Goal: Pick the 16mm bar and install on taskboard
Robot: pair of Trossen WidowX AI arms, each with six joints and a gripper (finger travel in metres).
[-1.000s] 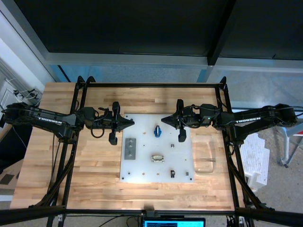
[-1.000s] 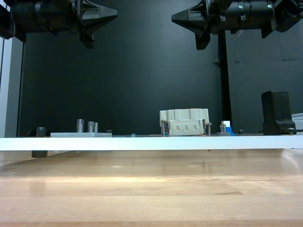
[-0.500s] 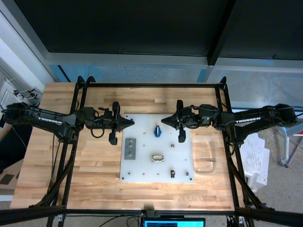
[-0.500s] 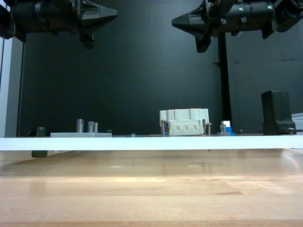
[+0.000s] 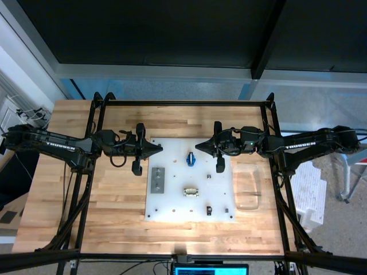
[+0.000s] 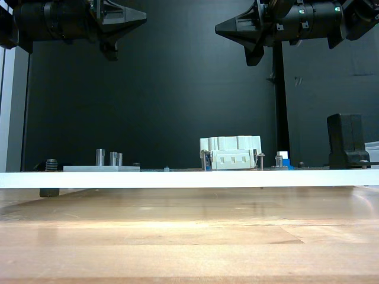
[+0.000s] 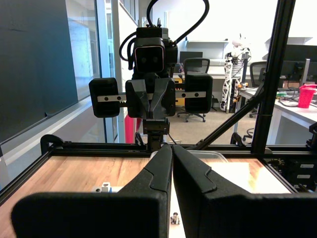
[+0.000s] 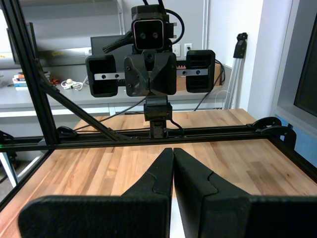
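Hovering high over the taskboard [image 5: 172, 189]: left claw [image 5: 158, 148] and right claw [image 5: 199, 146], both pressed together, empty. Spotting the 16mm bar [image 5: 210, 176], seemingly, on the board near the right claw. Spread first, drop straight, pinch squarely.

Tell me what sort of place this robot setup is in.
Probably a robotics lab in an office space. A framed wooden bench carries a white taskboard; the left gripper and right gripper, fingers shut, hover above its far part facing each other; desks and an office chair stand behind.
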